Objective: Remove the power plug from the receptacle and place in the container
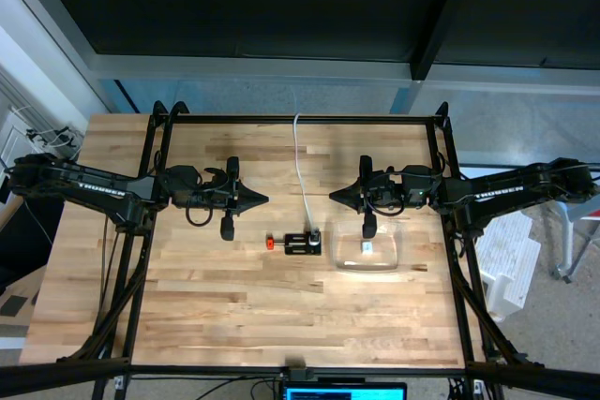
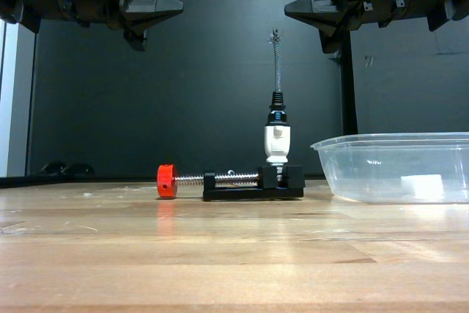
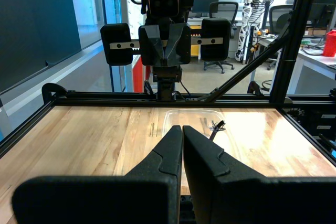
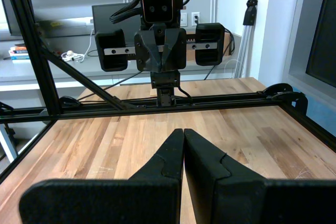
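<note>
The power plug (image 2: 276, 111) is seated in the receptacle (image 2: 253, 183) at the block's right end. It stands upright, its long axis vertical, with its dark body above the white socket face. The receptacle is laid left to right near the middle of the table (image 1: 187, 297), with the orange-red knob (image 2: 166, 181) at its left end. A white cable (image 1: 301, 175) is run from it towards the far edge. The container (image 1: 384, 259) is set just to its right, not touching.

Both arms are stretched level and inward, high above the table. The left gripper (image 1: 262, 199) and right gripper (image 1: 334, 196) are pointed at each other with their tips apart. Each is seen with its fingers pressed together and nothing held.
</note>
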Action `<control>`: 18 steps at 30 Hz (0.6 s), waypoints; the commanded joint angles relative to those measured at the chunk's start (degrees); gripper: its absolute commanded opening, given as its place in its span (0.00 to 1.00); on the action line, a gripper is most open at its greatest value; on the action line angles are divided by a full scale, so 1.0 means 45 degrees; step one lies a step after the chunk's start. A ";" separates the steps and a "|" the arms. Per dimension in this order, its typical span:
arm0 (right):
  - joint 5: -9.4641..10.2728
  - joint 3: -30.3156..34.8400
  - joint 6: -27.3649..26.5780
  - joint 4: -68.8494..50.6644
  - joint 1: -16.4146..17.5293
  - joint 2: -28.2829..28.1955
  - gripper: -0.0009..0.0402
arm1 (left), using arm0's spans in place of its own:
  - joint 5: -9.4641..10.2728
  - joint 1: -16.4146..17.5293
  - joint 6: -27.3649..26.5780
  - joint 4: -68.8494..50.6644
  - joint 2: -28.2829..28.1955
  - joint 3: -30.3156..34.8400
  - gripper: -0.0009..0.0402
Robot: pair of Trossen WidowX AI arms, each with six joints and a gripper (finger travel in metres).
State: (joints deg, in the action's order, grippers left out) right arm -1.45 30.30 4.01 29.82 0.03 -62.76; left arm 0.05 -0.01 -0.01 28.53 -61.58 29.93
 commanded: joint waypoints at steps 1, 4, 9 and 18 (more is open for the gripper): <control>-0.0092 -0.0471 -0.0199 0.0753 0.0024 -0.0005 0.02 | -0.0005 0.0000 0.0000 0.0005 -0.0005 0.0005 0.02; -0.0092 -0.0471 -0.0199 0.0748 0.0024 -0.0005 0.02 | -0.0005 0.0000 0.0000 0.0010 -0.0005 0.0005 0.02; -0.0097 -0.0471 -0.0199 0.0753 0.0024 -0.0005 0.02 | -0.0005 0.0000 0.0000 0.0010 -0.0005 0.0005 0.02; 0.0787 0.0515 0.0010 -0.1885 0.0053 0.0000 0.02 | -0.0005 0.0000 0.0000 0.0005 -0.0005 0.0005 0.02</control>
State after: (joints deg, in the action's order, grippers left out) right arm 1.41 30.63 4.08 26.28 0.16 -62.72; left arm 0.03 -0.01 -0.01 28.56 -61.58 29.93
